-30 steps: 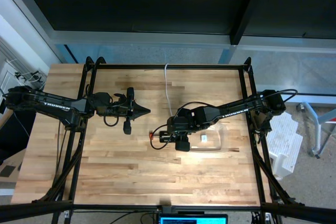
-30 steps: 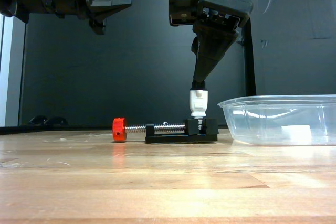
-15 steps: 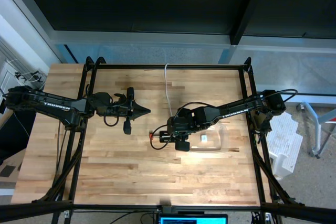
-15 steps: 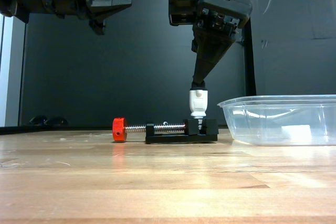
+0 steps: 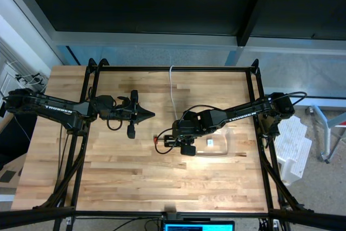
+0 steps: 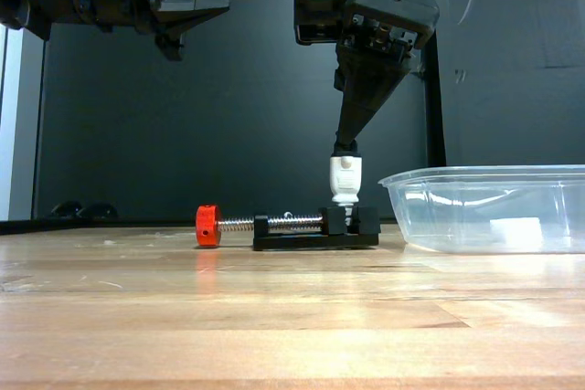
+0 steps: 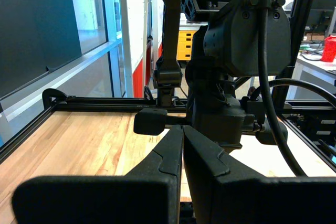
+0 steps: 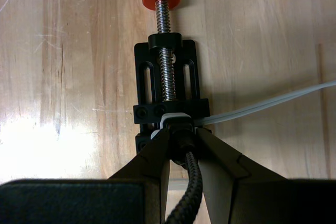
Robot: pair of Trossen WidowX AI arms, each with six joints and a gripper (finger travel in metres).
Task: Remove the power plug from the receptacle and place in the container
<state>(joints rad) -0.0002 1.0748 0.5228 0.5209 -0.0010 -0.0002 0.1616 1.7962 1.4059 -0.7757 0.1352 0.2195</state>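
Wooden tabletop: right arm bent over the vise.
Right gripper points straight down, clenched on power plug seated in receptacle; container beside vise; left gripper raised, pressed closed, well apart.

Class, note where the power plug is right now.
In the right wrist view, the power plug sits in the white receptacle in the vise, pinched by the right claw; the left claw hangs shut over the table's left.

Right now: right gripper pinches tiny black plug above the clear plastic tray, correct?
No. Low view: right gripper pinches the tiny black plug in the white socket block in the black vise, beside the tray. Left gripper hangs shut at left.
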